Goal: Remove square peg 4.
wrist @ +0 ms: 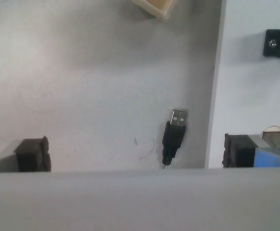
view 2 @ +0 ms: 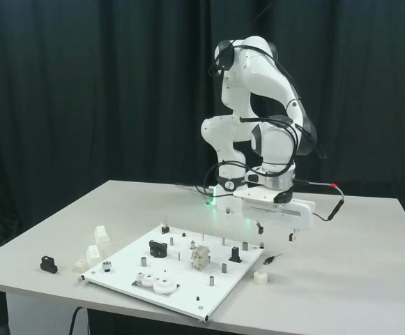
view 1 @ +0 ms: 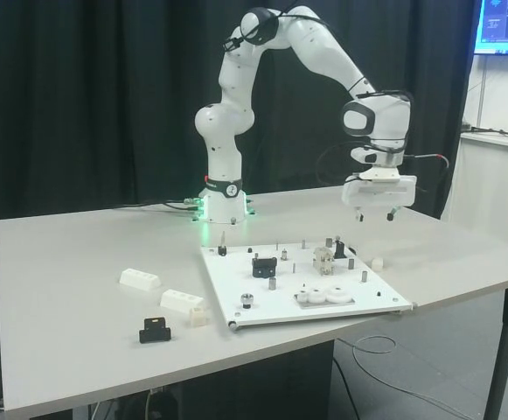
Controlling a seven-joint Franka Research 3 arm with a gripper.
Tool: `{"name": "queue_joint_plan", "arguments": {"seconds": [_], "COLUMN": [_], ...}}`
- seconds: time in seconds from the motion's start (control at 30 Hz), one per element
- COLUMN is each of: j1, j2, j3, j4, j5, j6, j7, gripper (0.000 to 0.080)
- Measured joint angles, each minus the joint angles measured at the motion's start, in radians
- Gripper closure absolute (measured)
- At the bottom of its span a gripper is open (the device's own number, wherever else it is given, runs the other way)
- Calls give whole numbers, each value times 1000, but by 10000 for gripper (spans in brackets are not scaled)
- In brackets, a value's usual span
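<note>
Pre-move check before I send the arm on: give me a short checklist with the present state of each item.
1. Gripper open: ok, fingers spread wide in all views.
2. Gripper empty: ok, nothing between the fingers.
3. Gripper above the white board: not ok, it hovers over the grey table off the board's edge.
4. Square peg 4 identified: cannot tell, none of the board's parts can be matched to that name.
5. Path below: not ok, a USB plug lies on the table under the gripper.

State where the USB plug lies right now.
The USB plug lies flat on the grey table, just beside the white board's edge, near a small white block.
</note>
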Motion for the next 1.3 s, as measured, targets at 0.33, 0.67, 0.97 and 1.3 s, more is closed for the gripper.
{"name": "queue_joint_plan", "arguments": {"seconds": [0.33,0.67,0.97,1.3], "j1": [0,0,-2,-26], "j2": [0,0,-1,-4], "j3": [-7,-17,-45,-64], "j4": [-1,-7,-17,-50], "j5": [0,-4,-23,-34], "j6": [0,-10,-52,-64], "j7": [-11,-23,-27,-73], "gripper": [3,3,3,3]}}
